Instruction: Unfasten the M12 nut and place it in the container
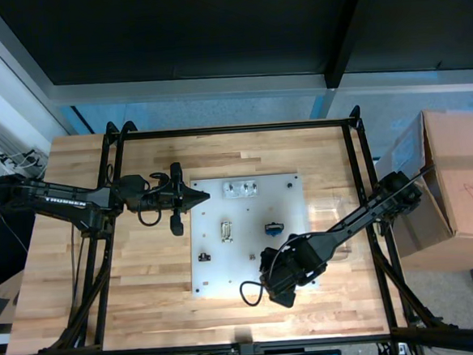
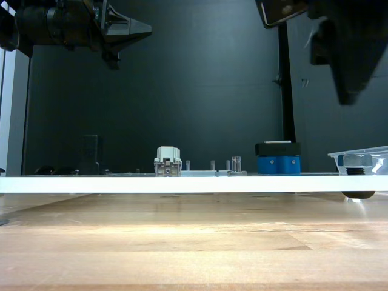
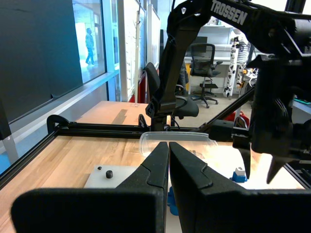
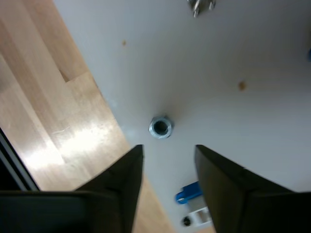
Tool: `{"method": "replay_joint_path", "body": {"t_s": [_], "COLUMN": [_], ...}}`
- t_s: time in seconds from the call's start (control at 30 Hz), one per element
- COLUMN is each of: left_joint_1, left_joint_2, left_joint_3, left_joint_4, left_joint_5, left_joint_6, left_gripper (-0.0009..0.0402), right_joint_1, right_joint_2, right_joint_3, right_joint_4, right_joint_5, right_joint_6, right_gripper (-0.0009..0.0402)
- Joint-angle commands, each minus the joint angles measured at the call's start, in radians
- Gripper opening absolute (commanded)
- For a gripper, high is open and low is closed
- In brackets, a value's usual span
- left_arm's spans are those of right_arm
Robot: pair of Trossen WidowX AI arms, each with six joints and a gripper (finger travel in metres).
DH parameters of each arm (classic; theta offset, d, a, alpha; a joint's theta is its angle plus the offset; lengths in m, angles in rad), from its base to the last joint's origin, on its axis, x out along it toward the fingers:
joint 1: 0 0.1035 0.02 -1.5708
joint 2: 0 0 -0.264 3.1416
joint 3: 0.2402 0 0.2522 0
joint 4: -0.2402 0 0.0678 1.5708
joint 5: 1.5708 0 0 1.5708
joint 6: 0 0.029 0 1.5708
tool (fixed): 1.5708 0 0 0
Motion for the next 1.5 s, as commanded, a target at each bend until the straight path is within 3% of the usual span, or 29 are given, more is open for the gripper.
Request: {"method": "replay_joint_path", "body": {"t_s": [0.03,0.2,0.63,1.23,1.33,1.5], "left_joint_1": [0.0,0.0,0.0,0.0,0.0,0.0], "left_joint_2": [0.001,0.001,0.001,0.001,0.001,0.001], "left_joint_3": [0.0,0.0,0.0,0.0,0.0,0.0], "left_joint_4": [0.0,0.001,0.001,0.001,0.001,0.001], "left_joint_5": [0.0,0.0,0.0,0.0,0.0,0.0], "left_joint_6": [0.0,0.0,0.0,0.0,0.0,0.0], "left_gripper": [0.0,0.0,0.0,0.0,0.0,0.0], "right_joint_1": [-0.002,-0.002,0.003,0.003,0.003,0.002], "right_joint_2": [0.024,0.059,0.104,0.09,0.078,0.04], "right_joint_3": [-0.002,-0.002,-0.056,-0.062,-0.061,-0.062], "right_joint_4": [0.014,0.036,0.095,0.104,0.105,0.094], "right_joint_5": [0.005,0.006,0.01,0.007,0.007,0.014], "right_joint_6": [0.062,0.068,0.071,0.041,0.032,0.018], "right_gripper": [0.0212,0.0242,0.0234,0.0014,-0.0002,0.0011]}}
